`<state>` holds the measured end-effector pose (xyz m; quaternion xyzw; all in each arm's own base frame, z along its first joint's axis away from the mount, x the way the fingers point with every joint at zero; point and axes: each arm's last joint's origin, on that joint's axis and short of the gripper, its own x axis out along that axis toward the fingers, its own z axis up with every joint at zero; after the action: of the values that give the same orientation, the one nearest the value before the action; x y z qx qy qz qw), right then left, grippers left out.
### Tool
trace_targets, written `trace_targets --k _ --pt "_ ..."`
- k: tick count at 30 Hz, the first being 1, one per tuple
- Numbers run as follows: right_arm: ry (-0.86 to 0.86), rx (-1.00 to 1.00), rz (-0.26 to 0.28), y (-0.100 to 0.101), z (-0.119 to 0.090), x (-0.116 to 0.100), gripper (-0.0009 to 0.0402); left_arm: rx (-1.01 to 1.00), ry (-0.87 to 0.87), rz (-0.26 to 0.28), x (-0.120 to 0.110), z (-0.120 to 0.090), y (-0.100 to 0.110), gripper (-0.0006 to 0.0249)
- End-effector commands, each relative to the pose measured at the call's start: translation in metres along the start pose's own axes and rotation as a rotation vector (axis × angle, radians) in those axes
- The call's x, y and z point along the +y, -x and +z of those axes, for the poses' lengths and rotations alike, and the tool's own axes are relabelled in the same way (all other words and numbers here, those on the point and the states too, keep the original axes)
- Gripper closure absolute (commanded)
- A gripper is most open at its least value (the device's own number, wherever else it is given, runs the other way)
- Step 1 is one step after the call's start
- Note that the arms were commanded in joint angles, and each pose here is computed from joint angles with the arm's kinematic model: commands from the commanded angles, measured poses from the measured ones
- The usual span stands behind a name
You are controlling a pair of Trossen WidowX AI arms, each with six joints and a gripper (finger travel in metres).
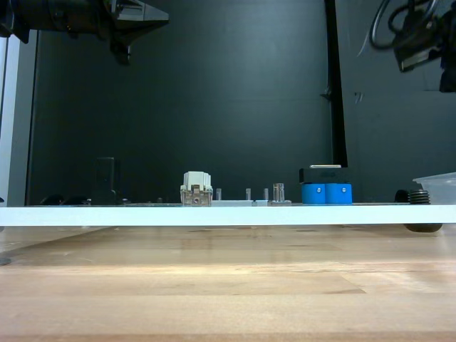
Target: Pick the RJ45 connector and install on the taskboard
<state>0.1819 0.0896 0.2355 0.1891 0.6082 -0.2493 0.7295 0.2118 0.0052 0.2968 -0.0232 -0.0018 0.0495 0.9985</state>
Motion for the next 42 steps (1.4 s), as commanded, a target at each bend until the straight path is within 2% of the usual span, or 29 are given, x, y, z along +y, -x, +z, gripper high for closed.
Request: trace_targets --k 1,8,14,21,28,39,42 --pt "-0.074 0.011 -0.015 -0.012 -0.002 -0.002 0.0380 0.000 0.000 0.000 0.000 0.000 0.000 0.0243" --pt "-0.157 -0.003 0.048 -0.048 -0.007 -0.004 0.0305 0.000 0.000 0.000 0.000 0.000 0.000 0.0243" --pt "-0.251 -0.003 0.041 -0.073 -0.008 -0.015 0.0263 0.000 0.000 0.000 0.000 0.000 0.000 0.0243" --pt "-0.285 -0.012 0.032 -0.090 -0.008 -0.016 0.0248 0.000 0.000 0.000 0.000 0.000 0.000 0.0243" --pt "-0.285 -0.001 0.011 -0.097 -0.007 -0.015 0.0274 0.000 0.000 0.000 0.000 0.000 0.000 0.0243" --pt "-0.285 0.010 0.016 -0.097 -0.008 -0.014 0.0398 0.000 0.000 0.000 0.000 0.000 0.000 0.0243" --pt "-0.285 0.011 0.018 -0.097 -0.007 -0.014 0.0388 0.000 0.000 0.000 0.000 0.000 0.000 0.0243"
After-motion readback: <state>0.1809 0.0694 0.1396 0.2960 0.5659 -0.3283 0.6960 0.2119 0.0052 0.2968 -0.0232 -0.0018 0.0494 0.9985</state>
